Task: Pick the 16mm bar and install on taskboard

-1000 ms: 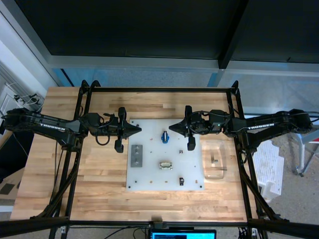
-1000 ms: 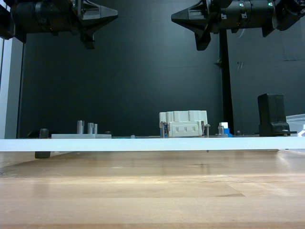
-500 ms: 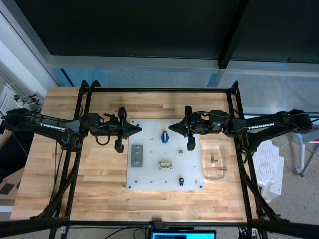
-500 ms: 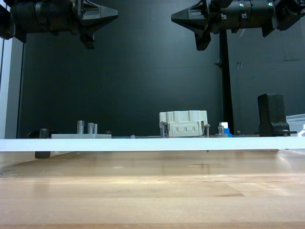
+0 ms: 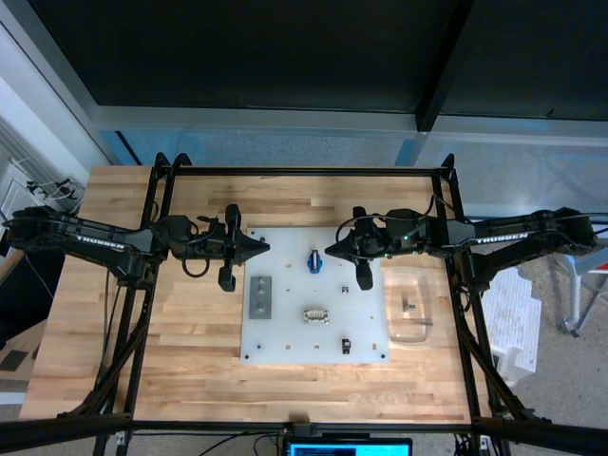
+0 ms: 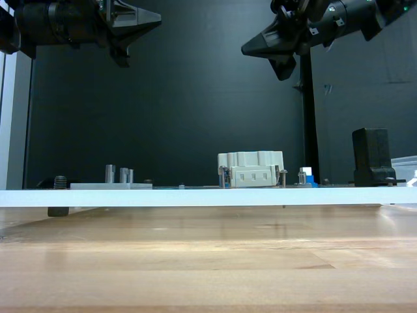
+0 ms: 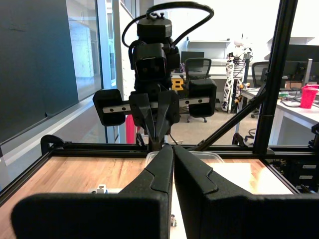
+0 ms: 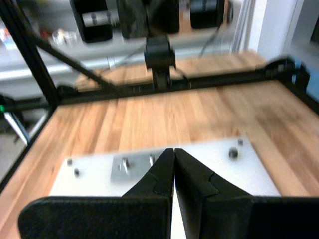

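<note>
The left gripper [image 5: 263, 247] hangs above the left edge of the white board [image 5: 285, 328], unmoved, its fingers pressed together on nothing. The right gripper [image 5: 330, 253], also closed tight and empty, has tipped its nose downward over the board's far right part since a second ago. Right of the board, a clear tray [image 5: 425, 331] holds a small dark piece, seemingly the bar [image 5: 409, 305].
</note>
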Robot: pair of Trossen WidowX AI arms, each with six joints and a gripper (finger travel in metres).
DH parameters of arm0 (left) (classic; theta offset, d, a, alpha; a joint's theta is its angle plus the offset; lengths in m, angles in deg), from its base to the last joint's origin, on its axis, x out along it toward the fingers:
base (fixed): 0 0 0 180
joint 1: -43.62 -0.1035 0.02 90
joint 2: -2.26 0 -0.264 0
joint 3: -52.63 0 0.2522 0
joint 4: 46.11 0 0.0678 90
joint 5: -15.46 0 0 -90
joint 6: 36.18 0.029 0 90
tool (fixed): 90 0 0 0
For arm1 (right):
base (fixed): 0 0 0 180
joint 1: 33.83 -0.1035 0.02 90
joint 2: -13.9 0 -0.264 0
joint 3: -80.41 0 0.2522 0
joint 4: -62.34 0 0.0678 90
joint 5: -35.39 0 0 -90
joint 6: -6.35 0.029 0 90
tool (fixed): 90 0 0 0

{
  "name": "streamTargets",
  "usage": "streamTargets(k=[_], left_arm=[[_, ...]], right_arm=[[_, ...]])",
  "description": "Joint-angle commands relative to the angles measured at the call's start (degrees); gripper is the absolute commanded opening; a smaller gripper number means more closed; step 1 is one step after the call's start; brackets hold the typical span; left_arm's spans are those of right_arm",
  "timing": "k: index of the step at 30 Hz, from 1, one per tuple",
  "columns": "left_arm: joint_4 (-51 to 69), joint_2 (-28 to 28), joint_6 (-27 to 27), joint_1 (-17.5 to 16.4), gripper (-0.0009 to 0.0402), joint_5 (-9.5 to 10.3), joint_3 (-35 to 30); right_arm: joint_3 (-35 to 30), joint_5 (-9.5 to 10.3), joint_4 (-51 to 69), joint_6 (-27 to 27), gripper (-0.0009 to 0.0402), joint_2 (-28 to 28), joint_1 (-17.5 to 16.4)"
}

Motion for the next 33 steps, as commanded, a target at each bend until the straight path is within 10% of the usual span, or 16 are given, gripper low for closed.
streamTargets(k=[1,33], left_arm=[[0.0,0.0,0.0,0.0,0.0,0.0,0.0],[0.0,0.0,0.0,0.0,0.0,0.0,0.0]], right_arm=[[-2.8,0.02,7.7,-0.3,0.0,0.0,-0.1],[-18.9,-0.15,63.3,3.8,0.0,0.0,-5.6]])
